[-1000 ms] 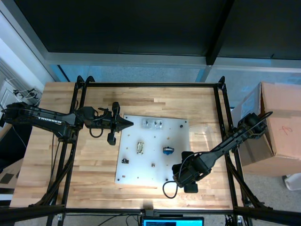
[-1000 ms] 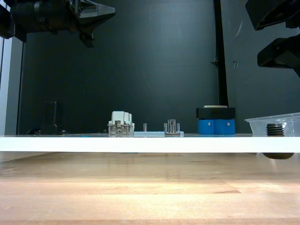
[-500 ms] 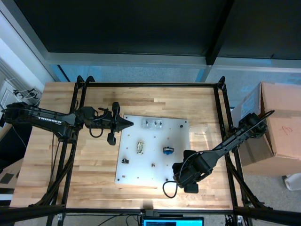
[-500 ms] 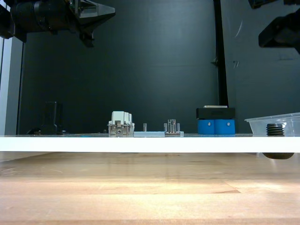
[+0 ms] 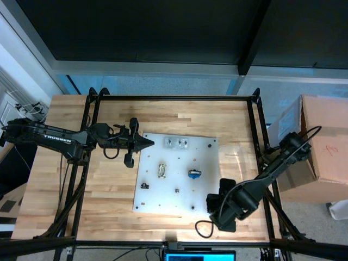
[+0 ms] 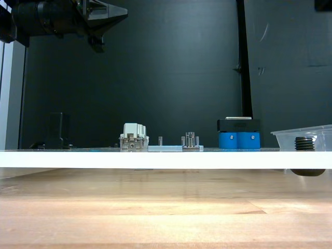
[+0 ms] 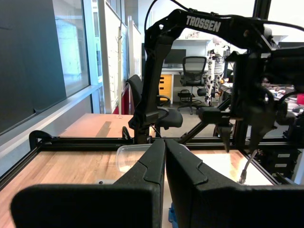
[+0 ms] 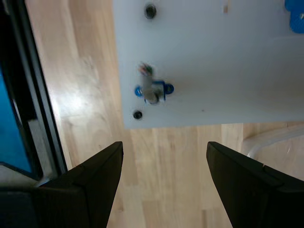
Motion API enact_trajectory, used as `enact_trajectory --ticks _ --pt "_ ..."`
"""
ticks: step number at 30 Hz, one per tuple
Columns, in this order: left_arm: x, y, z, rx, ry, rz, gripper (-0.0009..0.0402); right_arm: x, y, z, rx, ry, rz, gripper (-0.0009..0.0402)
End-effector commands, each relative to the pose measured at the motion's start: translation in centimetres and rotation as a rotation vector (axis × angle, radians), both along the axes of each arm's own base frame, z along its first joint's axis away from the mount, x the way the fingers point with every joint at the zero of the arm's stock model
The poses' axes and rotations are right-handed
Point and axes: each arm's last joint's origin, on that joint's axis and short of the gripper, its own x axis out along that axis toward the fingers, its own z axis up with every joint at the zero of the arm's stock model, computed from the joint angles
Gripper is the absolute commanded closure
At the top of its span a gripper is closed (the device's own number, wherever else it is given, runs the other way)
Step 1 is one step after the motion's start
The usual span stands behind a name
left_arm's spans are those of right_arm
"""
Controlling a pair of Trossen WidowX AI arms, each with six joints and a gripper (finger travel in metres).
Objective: Remove the RJ45 connector from the taskboard and place in the container
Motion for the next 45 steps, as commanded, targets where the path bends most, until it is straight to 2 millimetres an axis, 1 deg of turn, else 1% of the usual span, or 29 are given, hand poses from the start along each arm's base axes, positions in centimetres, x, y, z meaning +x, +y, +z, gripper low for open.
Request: enact_trajectory --ticks 1,7,11,20,27,30,34,45 --pt "0.0 0.0 0.0 0.000 0.000 0.000 0.0393 -0.2 0.5 0.5 0.003 -0.028 -0.010 0.0148" --pt "0.0 0.0 0.0 0.000 0.000 0.000 0.0393 -0.2 0.5 0.3 -0.005 -0.032 -0.019 0.0148" --pt "0.0 0.0 0.0 0.000 0.000 0.000 0.0393 0.2 0.7 -0.3 -0.024 -0.053 -0.035 0.0149" --pt "0.0 0.0 0.0 0.000 0.000 0.000 0.0393 1.5 1.5 -3.7 -0.037 -0.062 -0.014 0.0151" --pt "0.0 0.0 0.0 0.000 0.000 0.000 0.0393 1.7 1.3 -5.4 -0.018 -0.083 -0.018 0.0151" --pt "0.0 0.0 0.0 0.000 0.000 0.000 0.0393 1.6 1.2 -5.7 -0.024 -0.076 -0.017 0.0152" --pt "0.0 0.0 0.0 0.000 0.000 0.000 0.0393 1.6 1.2 -5.7 -0.028 -0.075 -0.004 0.0165" --pt "0.0 0.0 0.0 0.000 0.000 0.000 0.0393 1.4 1.1 -6.4 -0.035 -0.069 0.003 0.0222"
